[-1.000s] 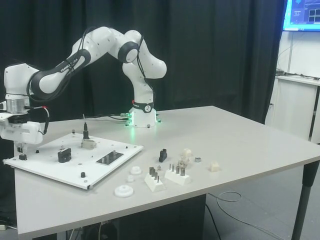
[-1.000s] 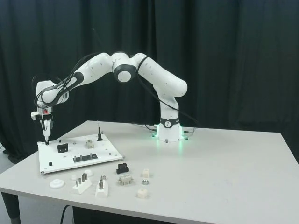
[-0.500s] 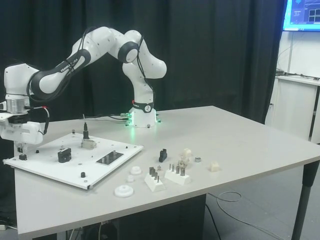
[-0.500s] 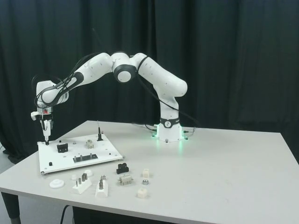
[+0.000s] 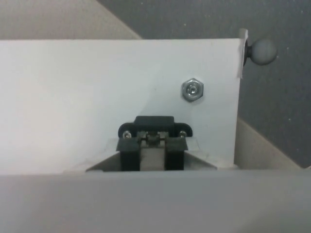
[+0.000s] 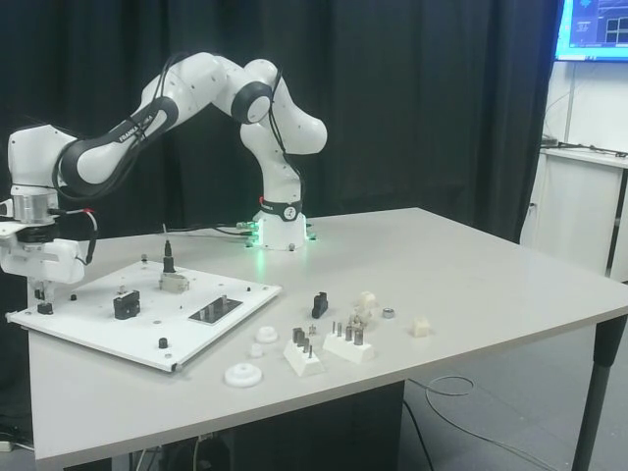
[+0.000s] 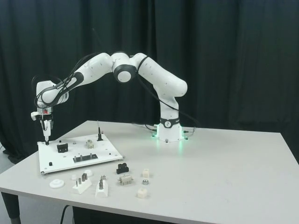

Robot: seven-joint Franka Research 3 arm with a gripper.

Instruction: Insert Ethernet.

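Ethernet plug [image 5: 153,154] sitting pinched between the closed gripper [image 5: 152,158] fingers, pressing into black socket [image 5: 154,125] at white board [image 6: 147,304] corner, nut [image 5: 192,90] nearby.

The Ethernet plug [image 5: 152,158] is standing upright at the corner of the white board [image 5: 87,97], its tip meeting the black Ethernet socket [image 5: 154,127], beside a hex nut [image 5: 192,90].

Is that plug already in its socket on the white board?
Cannot tell. The gripper holds the plug right at the black socket on the white board; seating is hidden.
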